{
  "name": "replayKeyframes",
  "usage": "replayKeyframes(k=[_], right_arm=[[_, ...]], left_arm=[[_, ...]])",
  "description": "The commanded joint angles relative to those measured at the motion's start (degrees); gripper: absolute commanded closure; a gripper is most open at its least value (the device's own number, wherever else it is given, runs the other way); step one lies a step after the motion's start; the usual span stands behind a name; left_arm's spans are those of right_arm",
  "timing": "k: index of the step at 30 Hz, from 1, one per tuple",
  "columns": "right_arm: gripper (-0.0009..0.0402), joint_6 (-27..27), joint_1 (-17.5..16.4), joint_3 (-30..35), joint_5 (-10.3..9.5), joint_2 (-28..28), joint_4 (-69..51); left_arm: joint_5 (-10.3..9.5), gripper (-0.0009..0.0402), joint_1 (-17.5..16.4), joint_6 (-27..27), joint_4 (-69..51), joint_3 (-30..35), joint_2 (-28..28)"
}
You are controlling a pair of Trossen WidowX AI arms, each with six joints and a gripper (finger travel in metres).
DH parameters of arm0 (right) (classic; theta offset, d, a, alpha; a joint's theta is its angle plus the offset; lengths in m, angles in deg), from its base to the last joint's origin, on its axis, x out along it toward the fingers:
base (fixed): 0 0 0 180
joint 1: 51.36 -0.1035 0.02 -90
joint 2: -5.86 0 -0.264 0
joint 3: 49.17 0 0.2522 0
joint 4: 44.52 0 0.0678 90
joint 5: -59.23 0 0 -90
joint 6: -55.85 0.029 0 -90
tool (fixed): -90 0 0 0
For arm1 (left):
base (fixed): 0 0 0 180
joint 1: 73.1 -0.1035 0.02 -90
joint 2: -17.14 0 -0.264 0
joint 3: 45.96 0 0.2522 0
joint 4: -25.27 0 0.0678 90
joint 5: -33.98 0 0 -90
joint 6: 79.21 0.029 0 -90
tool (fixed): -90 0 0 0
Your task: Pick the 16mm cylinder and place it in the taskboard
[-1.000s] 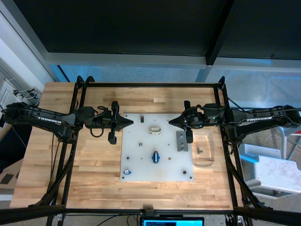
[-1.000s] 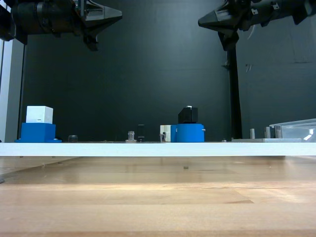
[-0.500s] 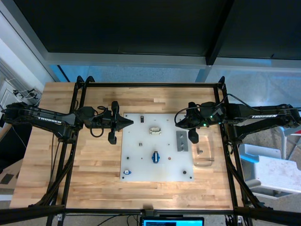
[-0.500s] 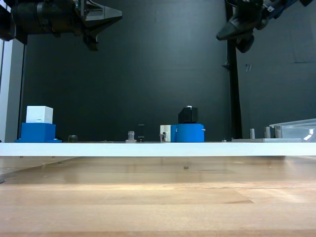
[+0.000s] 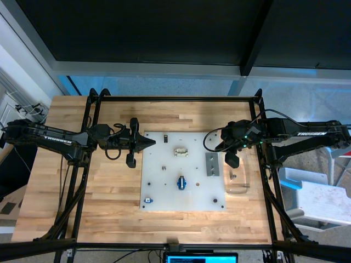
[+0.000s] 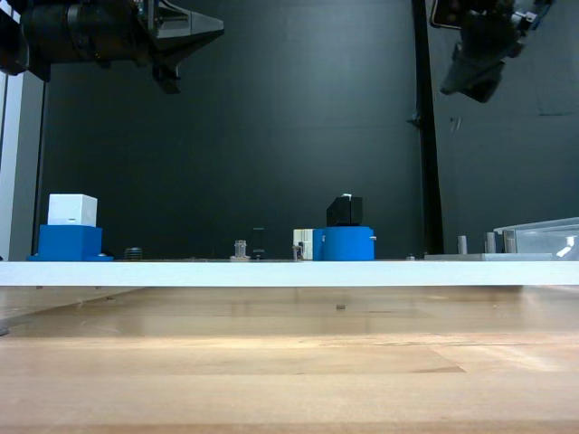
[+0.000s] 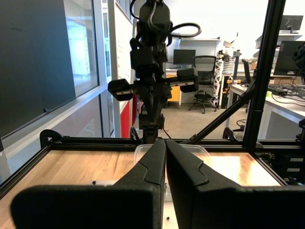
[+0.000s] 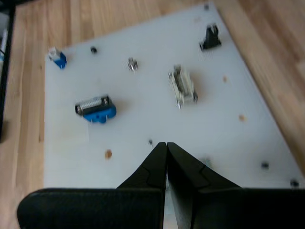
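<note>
Your right gripper [image 5: 221,148] has swung toward the clear tray's [image 5: 244,187] 16mm cylinder [image 5: 233,176]; part its closed jaws, then descend, while your left gripper [image 5: 152,141] hangs closed at the taskboard's [image 5: 164,186] left edge.

taskboard [image 5: 164,189] centre | tray [image 5: 245,183] right | left end effector [image 5: 151,142] left | right end effector [image 5: 232,161] by tray

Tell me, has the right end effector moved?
Yes: the shut right end effector drew back rightward relative to the grey block; the shut left end effector hangs over the taskboard's left edge.
</note>
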Motion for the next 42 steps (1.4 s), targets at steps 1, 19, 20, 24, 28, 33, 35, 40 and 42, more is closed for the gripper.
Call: replayKeyframes(k=[1, 19, 20, 24, 28, 33, 35, 40, 42], right_arm=[[0.0393, 1.64, -0.15, 0.15, 0.0, 0.0, -3.02], [0.0393, 6.62, -5.01, 0.13, -1.36, -2.54, -17.07], [0.0393, 7.23, -5.66, 0.13, -1.33, -2.67, -17.62], [0.0393, 9.25, -7.69, 0.13, -1.31, -3.61, -20.17], [0.0393, 10.62, -9.29, 0.13, -1.31, -4.5, -20.57], [0.0393, 11.15, -10.8, 0.13, -1.29, -5.92, -22.38], [0.0393, 11.15, -11.15, 0.13, -1.29, -6.69, -23.34], [0.0393, 11.15, -12.94, 0.13, -0.94, -8.02, -23.76], [0.0391, 11.13, -14.1, 0.13, -0.79, -8.41, -23.8]], left_arm=[[0.02, 0.0393, 0.0, 0.02, 0.0, 0.02, -0.02], [0.02, 0.0393, 0.0, 0.02, 0.0, 0.02, -0.02], [0.02, 0.0393, -0.02, 0.0, 0.0, 0.02, -0.02], [0.02, 0.0393, -0.02, 0.02, 0.0, 0.02, -0.02], [0.02, 0.0393, 0.0, 0.02, 0.0, 0.02, -0.02], [0.02, 0.0393, 0.0, 0.02, 0.0, 0.02, -0.02], [0.02, 0.0393, -0.02, 0.0, 0.0, 0.02, -0.02], [0.02, 0.0393, 0.0, 0.0, 0.0, 0.02, -0.02], [0.02, 0.0393, -0.02, 0.0, 0.0, 0.02, -0.02]])
